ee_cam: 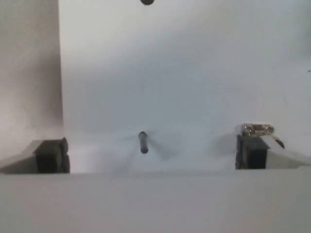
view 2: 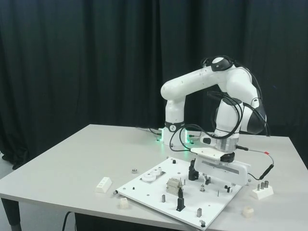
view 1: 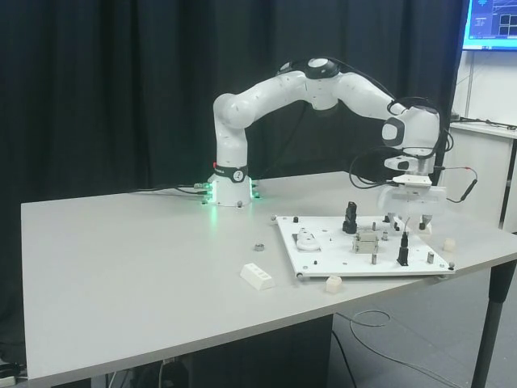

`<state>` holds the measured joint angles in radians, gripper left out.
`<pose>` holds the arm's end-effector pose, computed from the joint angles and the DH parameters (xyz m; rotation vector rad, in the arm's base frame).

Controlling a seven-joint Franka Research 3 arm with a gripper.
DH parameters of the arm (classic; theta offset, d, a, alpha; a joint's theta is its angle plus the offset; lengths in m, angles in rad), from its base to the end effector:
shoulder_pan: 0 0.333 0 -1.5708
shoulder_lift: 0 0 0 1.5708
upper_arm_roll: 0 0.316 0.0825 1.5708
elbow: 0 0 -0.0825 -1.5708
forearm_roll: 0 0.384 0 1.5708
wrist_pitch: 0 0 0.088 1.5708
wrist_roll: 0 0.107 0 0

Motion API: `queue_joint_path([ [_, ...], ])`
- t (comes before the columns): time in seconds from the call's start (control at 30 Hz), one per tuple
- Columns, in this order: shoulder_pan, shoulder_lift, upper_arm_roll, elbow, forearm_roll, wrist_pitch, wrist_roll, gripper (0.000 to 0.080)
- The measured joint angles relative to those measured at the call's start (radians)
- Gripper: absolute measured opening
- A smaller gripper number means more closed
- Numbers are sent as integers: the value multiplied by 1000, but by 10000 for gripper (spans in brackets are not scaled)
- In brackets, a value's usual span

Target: Pick round peg 2.

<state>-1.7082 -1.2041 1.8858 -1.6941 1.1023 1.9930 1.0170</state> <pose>0.5931 0.2935 0.2230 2.6049 -1.6220 0.1917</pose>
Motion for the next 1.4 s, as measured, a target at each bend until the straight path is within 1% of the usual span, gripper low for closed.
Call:
queue_joint_path([
  [0.1,3,0,-8,0,0,-6,0,607],
  [0.13,4,0,-10,0,0,-10,0,787],
  [0.3,11,4,-22,0,0,-24,0,787],
  [0.33,12,6,-23,0,0,-26,0,797],
  [0.57,19,21,-30,0,3,-36,22,800],
  [0.93,42,45,-31,21,27,-49,200,800],
  [1.2,60,46,-29,61,31,-83,363,800],
  [1.4,70,46,-16,80,31,-99,451,800],
])
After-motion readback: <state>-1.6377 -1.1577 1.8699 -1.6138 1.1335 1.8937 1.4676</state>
